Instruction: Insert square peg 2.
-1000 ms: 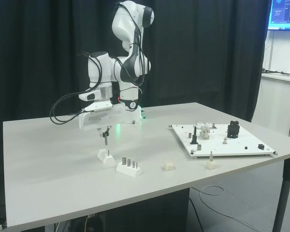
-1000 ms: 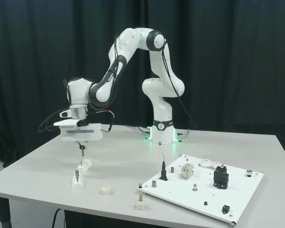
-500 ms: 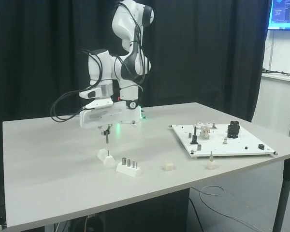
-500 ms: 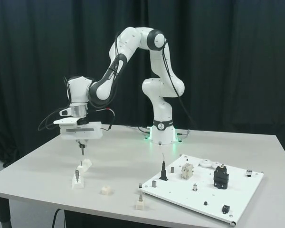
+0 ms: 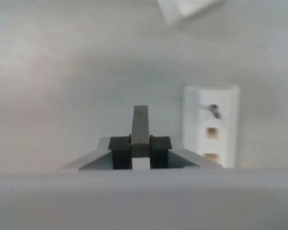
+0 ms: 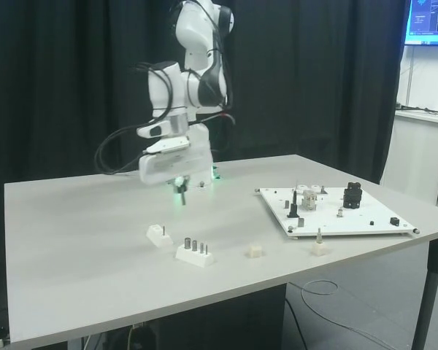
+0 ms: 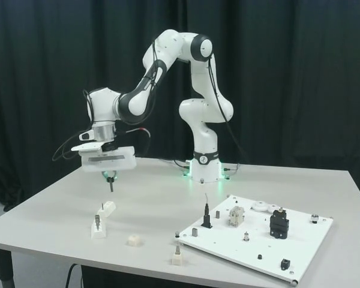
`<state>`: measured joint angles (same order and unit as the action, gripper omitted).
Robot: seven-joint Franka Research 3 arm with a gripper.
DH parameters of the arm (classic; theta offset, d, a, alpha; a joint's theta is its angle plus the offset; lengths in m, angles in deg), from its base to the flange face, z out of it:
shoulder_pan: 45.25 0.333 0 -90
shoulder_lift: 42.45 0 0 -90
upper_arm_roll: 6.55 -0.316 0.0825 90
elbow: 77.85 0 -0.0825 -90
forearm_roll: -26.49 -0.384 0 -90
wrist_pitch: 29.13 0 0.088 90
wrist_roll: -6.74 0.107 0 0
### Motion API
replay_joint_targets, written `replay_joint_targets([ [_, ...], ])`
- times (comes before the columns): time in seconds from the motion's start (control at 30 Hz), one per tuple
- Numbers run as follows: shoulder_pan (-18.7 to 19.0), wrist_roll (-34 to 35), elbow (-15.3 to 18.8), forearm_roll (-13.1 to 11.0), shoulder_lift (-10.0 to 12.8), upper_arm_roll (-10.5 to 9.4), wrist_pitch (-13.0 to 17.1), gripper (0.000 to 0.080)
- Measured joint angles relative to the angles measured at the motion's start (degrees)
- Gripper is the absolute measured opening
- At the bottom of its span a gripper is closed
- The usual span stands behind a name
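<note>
While the peg (image 5: 140, 127) is being pinched upright between the black fingertips (image 5: 119, 149) of the gripper (image 7: 111, 179), as the wrist view shows, it is being held in the air over the grey table (image 6: 73, 219), clear of every fixture; the gripper (image 6: 179, 191) is being carried above and behind the two white holders (image 6: 195, 253), and the small block (image 7: 107, 207) just below it is being seen with one thin pin standing in it; a holder (image 5: 211, 125) with square sockets is lying beside the peg in the wrist view; the step in hand is being judged as the transfer, the peg having been taken and not yet brought to its socket; the white board (image 7: 255, 237), well apart on the far side of the table, is being taken as the likely destination, though which of its openings is meant for this peg cannot be told; the next move is being judged to call for travel across to the board, with the grip kept firm, squaring of the peg's faces to the socket, and a straight, slow descent.
</note>
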<state>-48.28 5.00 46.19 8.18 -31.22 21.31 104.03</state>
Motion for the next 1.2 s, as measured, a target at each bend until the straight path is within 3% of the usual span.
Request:
replay_joint_targets([
  [0.33, 5.6, 8.7, -1.2, 0.0, -2.8, -0.78, -3.1, 0.0075],
  [0.57, 9.6, 14.9, -1.6, 0.0, -3.9, -1.84, -3.4, 0.0075],
  [1.2, 19.7, 34.6, -4.5, 0.1, -3.4, -7.34, -1.8, 0.0075],
])
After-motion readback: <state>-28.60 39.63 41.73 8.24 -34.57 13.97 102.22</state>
